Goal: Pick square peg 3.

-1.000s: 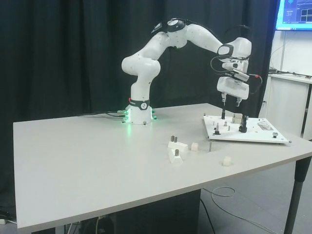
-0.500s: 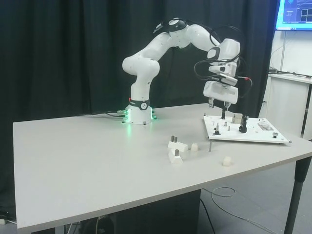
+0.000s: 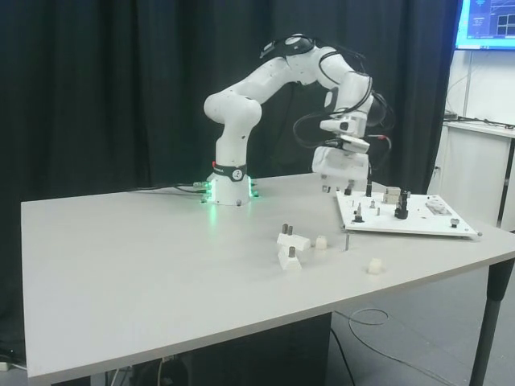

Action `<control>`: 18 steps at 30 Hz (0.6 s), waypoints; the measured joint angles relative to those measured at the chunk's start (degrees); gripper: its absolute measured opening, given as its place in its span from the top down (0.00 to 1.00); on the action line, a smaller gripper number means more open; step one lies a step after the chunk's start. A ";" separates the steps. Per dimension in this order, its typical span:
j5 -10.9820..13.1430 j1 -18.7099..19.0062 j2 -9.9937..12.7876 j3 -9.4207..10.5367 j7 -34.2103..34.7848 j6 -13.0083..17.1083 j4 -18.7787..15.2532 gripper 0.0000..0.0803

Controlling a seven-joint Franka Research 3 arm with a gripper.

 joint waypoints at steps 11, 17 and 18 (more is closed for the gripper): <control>7.82 -4.60 2.79 1.62 -14.84 -0.32 -3.06 0.00; 10.39 -7.60 3.25 3.08 -19.73 -0.85 -3.52 0.00; 10.71 -8.07 3.27 3.33 -20.35 -0.92 -3.57 0.00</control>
